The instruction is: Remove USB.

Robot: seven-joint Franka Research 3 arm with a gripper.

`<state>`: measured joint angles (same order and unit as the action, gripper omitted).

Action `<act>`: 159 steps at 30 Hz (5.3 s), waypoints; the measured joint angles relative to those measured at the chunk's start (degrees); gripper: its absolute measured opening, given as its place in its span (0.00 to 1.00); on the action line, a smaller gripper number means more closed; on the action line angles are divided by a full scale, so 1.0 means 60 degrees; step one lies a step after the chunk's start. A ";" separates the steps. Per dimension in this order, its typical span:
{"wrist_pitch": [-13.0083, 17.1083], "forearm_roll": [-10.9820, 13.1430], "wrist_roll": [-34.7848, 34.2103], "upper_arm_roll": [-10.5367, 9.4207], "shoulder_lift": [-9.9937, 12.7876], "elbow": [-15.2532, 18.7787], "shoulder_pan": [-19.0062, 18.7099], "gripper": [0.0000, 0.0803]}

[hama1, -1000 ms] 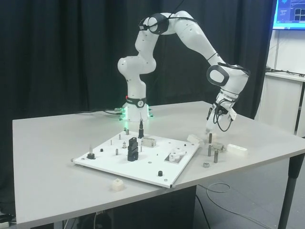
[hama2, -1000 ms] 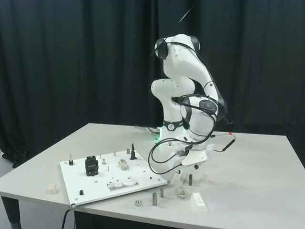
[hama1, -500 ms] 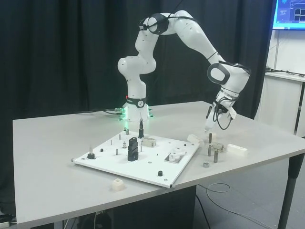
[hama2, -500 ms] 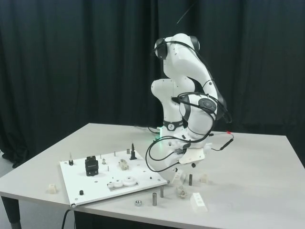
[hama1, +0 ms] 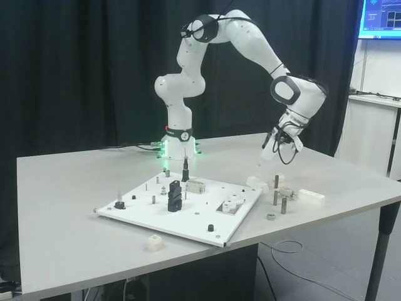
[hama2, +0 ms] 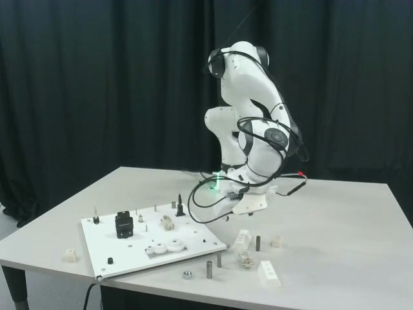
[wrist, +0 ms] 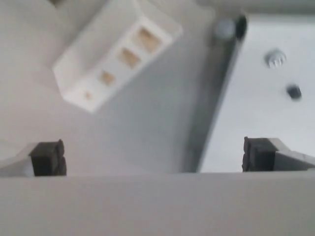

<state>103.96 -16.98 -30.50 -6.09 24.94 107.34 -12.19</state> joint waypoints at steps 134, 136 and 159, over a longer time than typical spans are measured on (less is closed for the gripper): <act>0.2927 -0.1206 0.4323 0.2162 -0.4488 0.6093 0.2817 0.03; 0.2899 -0.1216 0.4426 0.2180 -0.4482 0.6087 0.2817 0.03; 0.2684 -0.1198 0.4678 0.2283 -0.4591 0.5621 0.2738 0.03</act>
<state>120.07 -24.17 -2.43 7.60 -2.61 141.07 4.23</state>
